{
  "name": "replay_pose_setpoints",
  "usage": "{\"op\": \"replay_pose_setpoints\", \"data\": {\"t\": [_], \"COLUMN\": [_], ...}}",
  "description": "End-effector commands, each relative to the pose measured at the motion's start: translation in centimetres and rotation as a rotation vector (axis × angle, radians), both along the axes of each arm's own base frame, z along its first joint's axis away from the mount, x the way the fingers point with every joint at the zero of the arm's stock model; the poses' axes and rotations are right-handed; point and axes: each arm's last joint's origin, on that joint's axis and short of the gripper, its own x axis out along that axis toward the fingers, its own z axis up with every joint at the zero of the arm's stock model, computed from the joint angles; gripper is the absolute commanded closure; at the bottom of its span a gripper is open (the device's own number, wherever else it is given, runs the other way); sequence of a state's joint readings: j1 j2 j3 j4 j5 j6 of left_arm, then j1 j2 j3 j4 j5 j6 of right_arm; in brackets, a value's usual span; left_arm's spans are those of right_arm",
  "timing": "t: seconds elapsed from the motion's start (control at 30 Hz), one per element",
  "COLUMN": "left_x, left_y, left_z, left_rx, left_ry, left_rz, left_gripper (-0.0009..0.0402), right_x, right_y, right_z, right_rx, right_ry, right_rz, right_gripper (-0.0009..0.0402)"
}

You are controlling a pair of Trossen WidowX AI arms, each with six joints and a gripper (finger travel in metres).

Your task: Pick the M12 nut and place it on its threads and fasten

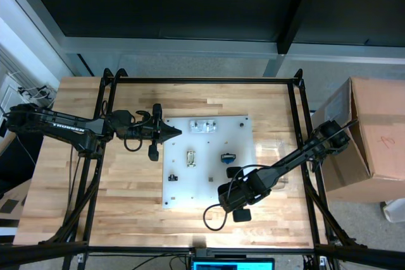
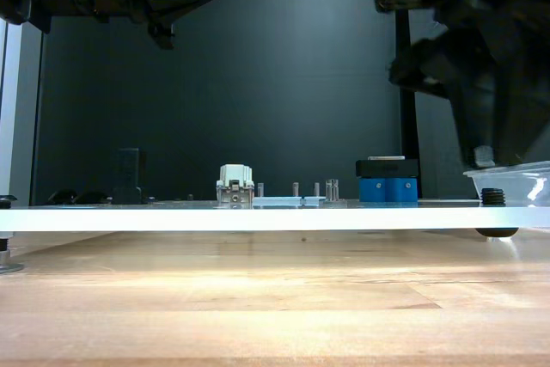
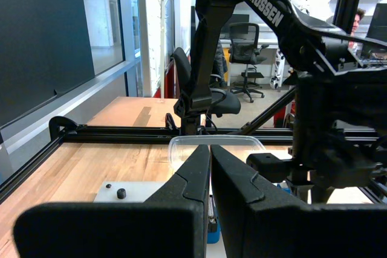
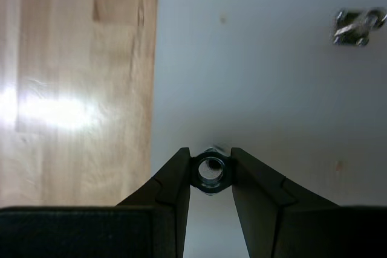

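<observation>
**Item: M12 nut** [image 4: 210, 172]. Small, silver and six-sided, with a round bore that is seen end-on in the right wrist view. Its faces are dull-bright and its inner rim is shaded. It is clamped between the two dark fingers [image 4: 175, 176] of the right end effector [image 4: 210, 162], one flat against each finger. It is carried over the white board [image 1: 209, 184], close to the edge where the board meets the wooden worktop [image 1: 126, 207].

**Seat: stud** [image 2: 491, 198]. Short, black and ribbed. It is seen in the low view at the board's right end, in front of the clear tray [image 2: 520, 180]. Its ribs are bare, so the nut is not on its stud. Whether the nut hangs directly above the stud cannot be told.

**Right arm.** It is extended from the worktop's right edge, slanting inward and toward the near side. The wrist is turned down over the board's near right part. In the low view its dark bulk is seen just above the stud. The end effector is narrowed onto the nut.

**Left arm.** It is stretched level from the worktop's left edge and carried high. The left end effector [image 3: 210, 170] is pointed inward over the board's far left edge. Its fingers are drawn together, with only a thin seam between them and nothing held.

**Also noted.** A blue block with a black cap [image 2: 387, 182] is on the board, and a cardboard box [image 1: 373, 137] is beyond the worktop's right side.
</observation>
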State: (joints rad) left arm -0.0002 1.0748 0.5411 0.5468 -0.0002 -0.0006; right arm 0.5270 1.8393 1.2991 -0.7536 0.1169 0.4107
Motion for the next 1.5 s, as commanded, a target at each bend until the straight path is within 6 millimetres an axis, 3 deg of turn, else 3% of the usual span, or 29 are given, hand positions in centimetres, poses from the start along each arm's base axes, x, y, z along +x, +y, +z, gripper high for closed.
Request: {"op": "replay_pose_setpoints", "data": {"t": [0.03,1.03,1.5], "left_x": [0.0,0.0,0.0], "left_y": [0.0,0.0,0.0], "left_z": [0.0,0.0,0.0], "left_rx": [0.000,0.000,0.000], "left_ry": [0.000,0.000,0.000], "left_rz": [0.000,0.000,0.000], "left_gripper": [0.0393,0.0393,0.0393], "right_x": [-0.3,-1.0,-0.8], "right_y": [-0.1,-0.5,-0.3], "right_z": [-0.5,-2.6,-2.3], "right_rx": [0.008,-0.015,0.008], "right_ry": [-0.014,-0.043,-0.043], "right_rz": [0.004,-0.017,-0.009], "right_gripper": [0.0379,0.0381,0.0381]}}
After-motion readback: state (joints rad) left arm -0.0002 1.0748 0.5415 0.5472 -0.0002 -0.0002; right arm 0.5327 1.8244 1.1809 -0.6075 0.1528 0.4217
